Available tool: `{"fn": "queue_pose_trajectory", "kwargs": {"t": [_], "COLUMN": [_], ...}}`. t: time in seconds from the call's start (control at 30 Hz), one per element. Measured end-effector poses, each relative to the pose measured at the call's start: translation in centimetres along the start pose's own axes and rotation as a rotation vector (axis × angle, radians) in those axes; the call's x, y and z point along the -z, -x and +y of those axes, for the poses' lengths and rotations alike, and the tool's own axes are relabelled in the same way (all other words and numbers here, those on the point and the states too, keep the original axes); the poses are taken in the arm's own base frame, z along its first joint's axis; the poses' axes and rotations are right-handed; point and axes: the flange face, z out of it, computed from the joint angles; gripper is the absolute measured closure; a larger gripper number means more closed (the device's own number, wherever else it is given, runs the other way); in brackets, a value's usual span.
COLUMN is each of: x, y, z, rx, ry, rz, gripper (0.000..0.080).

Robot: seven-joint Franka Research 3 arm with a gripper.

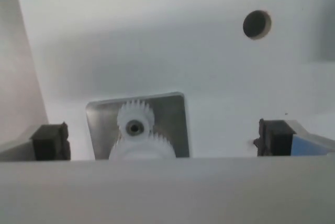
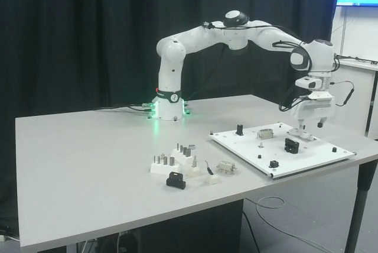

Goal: Pick bolt 4.

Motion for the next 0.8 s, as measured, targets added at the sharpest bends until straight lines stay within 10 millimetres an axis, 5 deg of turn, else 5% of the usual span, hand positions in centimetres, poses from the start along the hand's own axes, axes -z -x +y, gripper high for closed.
{"fn": "queue_pose_trajectory", "kwargs": {"t": [0.8], "x": [-2.9], "y": [0.2], "z": [0.2], "rx": [-0.052], "ry": [0.016], "rz": [-0.024], "gripper": [0.0003]}}
